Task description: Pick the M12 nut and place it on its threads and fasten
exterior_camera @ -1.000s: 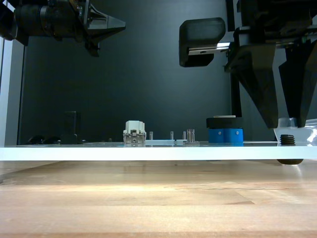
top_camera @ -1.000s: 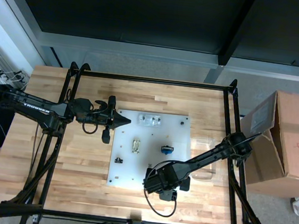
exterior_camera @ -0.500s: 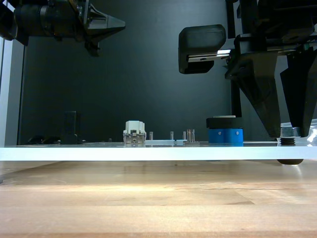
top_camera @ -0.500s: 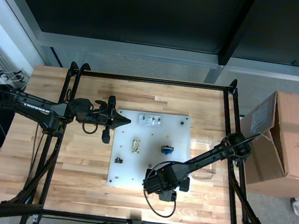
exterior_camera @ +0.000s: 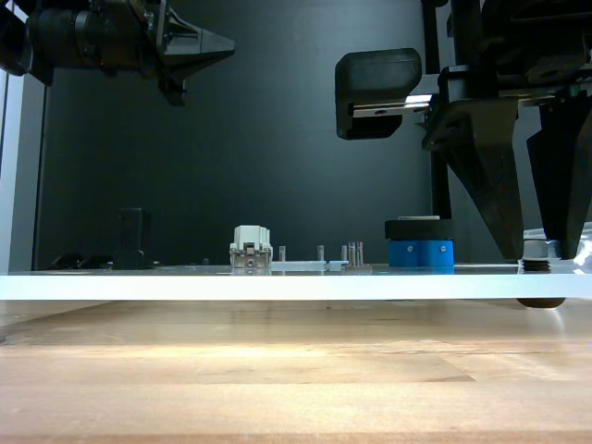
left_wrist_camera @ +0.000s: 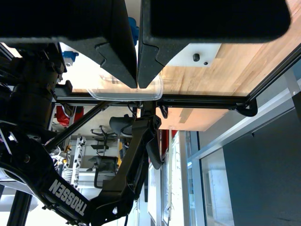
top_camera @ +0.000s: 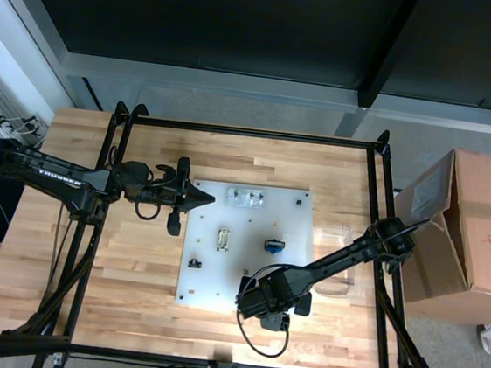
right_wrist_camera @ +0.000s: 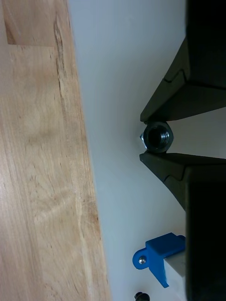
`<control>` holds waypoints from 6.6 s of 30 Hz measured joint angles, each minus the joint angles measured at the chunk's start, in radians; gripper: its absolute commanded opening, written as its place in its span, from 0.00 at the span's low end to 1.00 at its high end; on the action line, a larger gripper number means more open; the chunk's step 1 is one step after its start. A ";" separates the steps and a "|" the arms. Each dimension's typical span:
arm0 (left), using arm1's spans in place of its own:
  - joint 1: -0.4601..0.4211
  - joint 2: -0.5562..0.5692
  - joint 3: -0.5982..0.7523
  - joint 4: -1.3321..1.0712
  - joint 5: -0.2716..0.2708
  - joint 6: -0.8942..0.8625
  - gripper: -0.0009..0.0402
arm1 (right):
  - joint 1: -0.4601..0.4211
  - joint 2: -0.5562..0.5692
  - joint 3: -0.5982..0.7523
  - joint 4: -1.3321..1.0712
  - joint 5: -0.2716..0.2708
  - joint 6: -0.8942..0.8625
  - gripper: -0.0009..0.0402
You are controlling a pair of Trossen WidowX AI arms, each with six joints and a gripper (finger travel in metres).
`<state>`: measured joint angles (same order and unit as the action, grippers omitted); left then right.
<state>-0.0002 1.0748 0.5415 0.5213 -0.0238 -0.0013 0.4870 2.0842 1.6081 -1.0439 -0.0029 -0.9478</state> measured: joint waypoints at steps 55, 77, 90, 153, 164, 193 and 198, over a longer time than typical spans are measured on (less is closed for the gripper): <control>0.000 0.000 0.000 0.000 0.000 0.000 0.02 | -0.005 -0.069 -0.103 0.109 0.010 1.102 0.11; 0.000 0.000 0.000 -0.001 0.000 0.000 0.02 | -0.005 -0.116 -0.198 0.209 0.014 1.177 0.11; 0.000 0.000 0.000 0.000 0.000 0.000 0.02 | -0.003 -0.117 -0.208 0.209 0.032 1.339 0.11; 0.000 0.000 0.000 0.000 0.000 0.000 0.02 | -0.023 -0.202 -0.065 0.035 0.054 1.981 0.52; 0.000 0.000 0.000 0.000 0.000 0.000 0.02 | -0.029 -0.204 -0.108 0.039 0.071 1.681 0.15; 0.000 0.000 0.000 0.000 0.000 0.000 0.02 | -0.005 -0.099 -0.105 0.114 0.002 1.536 0.02; 0.000 0.000 0.000 0.000 0.000 0.000 0.02 | -0.005 -0.099 -0.103 0.111 0.002 1.541 0.02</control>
<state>-0.0002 1.0748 0.5415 0.5209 -0.0238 -0.0010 0.4824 1.9850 1.5051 -0.9329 -0.0006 0.5934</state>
